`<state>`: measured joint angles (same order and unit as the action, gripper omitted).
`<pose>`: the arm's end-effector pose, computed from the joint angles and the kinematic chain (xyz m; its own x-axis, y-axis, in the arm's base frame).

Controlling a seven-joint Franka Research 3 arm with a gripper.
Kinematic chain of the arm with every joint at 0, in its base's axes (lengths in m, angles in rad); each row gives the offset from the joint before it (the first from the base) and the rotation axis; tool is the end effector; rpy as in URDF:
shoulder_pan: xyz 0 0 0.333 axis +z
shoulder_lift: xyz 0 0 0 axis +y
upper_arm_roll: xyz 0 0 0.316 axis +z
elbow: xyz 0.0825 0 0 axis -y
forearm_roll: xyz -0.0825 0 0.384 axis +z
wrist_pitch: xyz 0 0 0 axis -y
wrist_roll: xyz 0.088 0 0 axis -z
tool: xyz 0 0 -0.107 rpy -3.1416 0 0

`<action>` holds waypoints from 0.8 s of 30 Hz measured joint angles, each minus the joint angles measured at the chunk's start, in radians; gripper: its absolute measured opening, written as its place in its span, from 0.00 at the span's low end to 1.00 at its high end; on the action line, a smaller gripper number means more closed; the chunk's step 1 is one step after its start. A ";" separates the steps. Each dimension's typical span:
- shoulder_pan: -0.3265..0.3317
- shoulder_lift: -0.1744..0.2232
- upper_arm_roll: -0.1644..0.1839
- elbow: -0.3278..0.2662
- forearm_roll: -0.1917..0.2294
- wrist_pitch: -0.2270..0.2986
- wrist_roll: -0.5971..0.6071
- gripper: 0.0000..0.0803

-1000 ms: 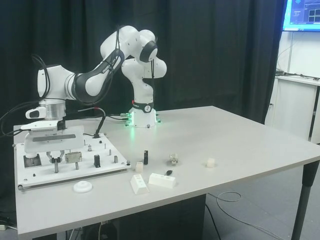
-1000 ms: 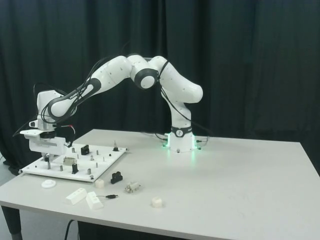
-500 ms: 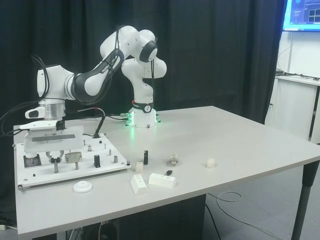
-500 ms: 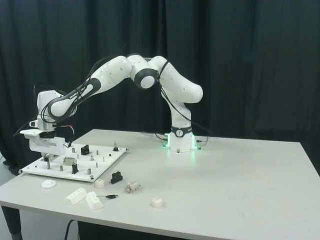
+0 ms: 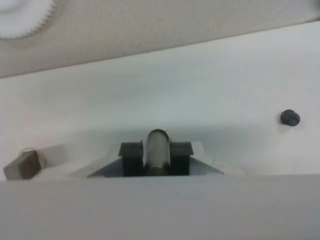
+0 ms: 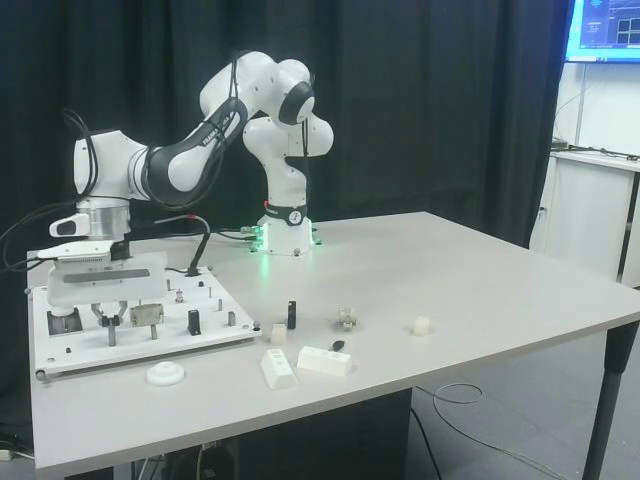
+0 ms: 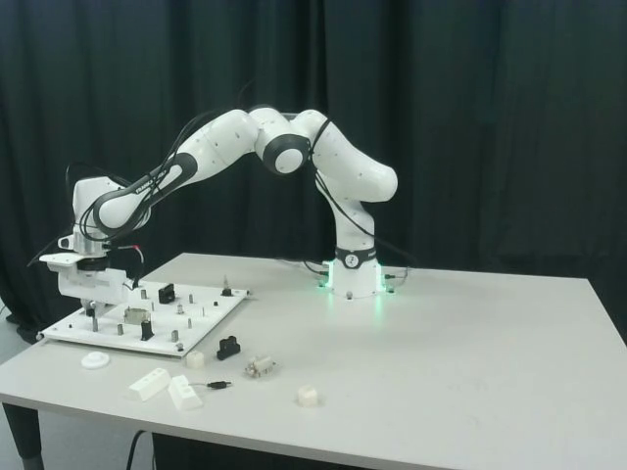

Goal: Insert round peg 3.

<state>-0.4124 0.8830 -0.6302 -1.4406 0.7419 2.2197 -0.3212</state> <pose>0.4648 -0.5633 0.2357 0.5686 -0.8143 0.1167 -0.8069 -0.5797 -0.1134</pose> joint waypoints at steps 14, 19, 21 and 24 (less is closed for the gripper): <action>0.000 0.003 0.002 0.000 0.006 0.012 0.021 0.13; 0.000 0.003 0.002 0.000 0.006 0.012 0.023 0.13; 0.000 0.003 0.002 0.000 0.006 0.012 0.026 0.13; 0.000 0.003 0.002 0.001 0.006 0.012 0.038 0.13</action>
<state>-0.4122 0.8861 -0.6281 -1.4401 0.7478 2.2320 -0.2830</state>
